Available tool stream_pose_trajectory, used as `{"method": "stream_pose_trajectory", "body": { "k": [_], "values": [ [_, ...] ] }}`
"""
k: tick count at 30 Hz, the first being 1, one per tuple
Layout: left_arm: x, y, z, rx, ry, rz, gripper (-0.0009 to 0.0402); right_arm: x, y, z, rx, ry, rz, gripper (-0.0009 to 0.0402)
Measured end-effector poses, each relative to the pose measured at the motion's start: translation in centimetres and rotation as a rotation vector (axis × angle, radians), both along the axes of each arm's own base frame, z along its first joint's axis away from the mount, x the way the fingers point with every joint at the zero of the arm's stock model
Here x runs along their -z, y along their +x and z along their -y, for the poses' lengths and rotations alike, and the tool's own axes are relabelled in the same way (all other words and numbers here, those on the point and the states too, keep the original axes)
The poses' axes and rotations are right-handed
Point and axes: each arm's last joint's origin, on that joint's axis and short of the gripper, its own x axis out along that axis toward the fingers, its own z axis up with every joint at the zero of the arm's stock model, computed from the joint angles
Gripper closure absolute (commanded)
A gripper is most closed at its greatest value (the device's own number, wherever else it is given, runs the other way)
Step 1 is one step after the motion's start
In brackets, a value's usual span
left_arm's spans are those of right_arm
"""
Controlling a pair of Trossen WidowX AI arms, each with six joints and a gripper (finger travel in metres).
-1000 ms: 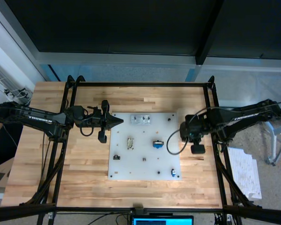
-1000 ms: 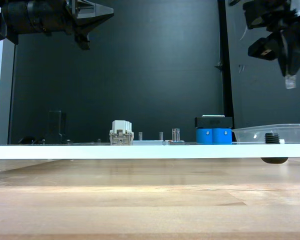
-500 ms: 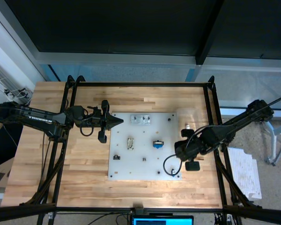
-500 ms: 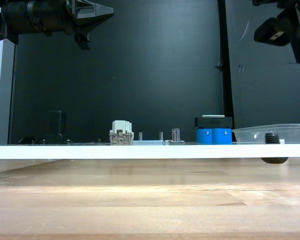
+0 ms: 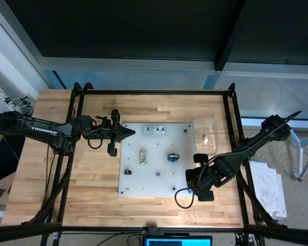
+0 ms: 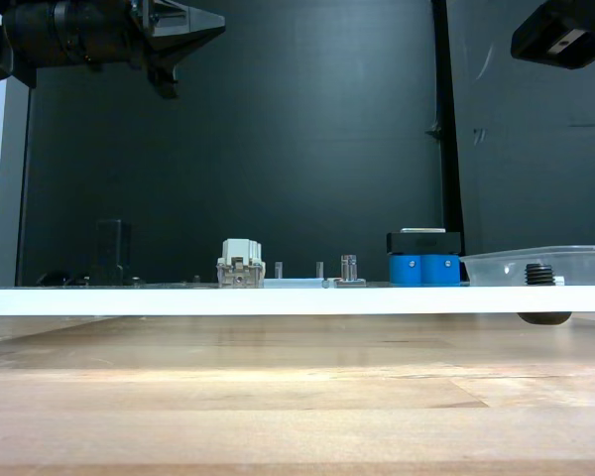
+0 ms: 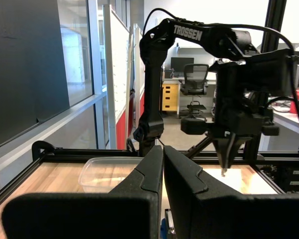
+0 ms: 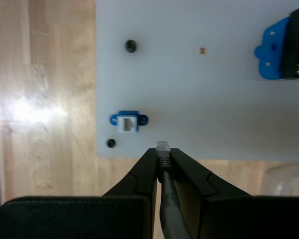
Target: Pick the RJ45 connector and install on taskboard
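The taskboard [image 5: 154,174] is a white square panel lying mid-table. My right gripper [image 8: 163,155] is shut on the RJ45 connector [image 8: 162,146], whose black cable trails back between the fingers. It hangs above the board's edge, close to a small blue-framed white socket [image 8: 128,121]. From above, the right gripper [image 5: 192,186] sits over the board's near right corner. My left gripper [image 5: 127,132] is shut, holds nothing and hovers high at the board's left edge. The left wrist view shows the connector [image 7: 223,172] hanging well above the table.
A clear tray [image 5: 207,134] with a small part stands at the board's far right. On the board are a blue and black fitting [image 8: 275,49], a grey connector block [image 5: 142,156] and small black studs [image 8: 131,46]. A black frame rail [image 5: 154,93] rings the table.
The right arm swung from beside the clear tray to the board's near right corner with the connector, rising mostly out of the low view. The left arm stayed still.
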Motion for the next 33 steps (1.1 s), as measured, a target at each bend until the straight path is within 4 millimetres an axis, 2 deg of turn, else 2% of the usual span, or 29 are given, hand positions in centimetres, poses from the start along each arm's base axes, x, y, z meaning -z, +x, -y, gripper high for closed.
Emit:
{"method": "stream_pose_trajectory", "body": {
  "k": [7,15,33],
  "values": [
    [0.0,0.0,0.0,0.000,0.000,0.000,0.0393,0.9,0.2,-1.6,0.015,0.014,0.002,0.0393],
    [0.0,0.0,0.0,0.000,0.000,0.000,0.0393,2.1,0.6,-2.4,0.033,-0.001,-0.017,0.0393],
    [0.0,0.0,0.0,0.000,0.000,-0.001,0.0393,3.9,1.0,-2.7,0.034,0.008,-0.006,0.0393]
  ]
}}
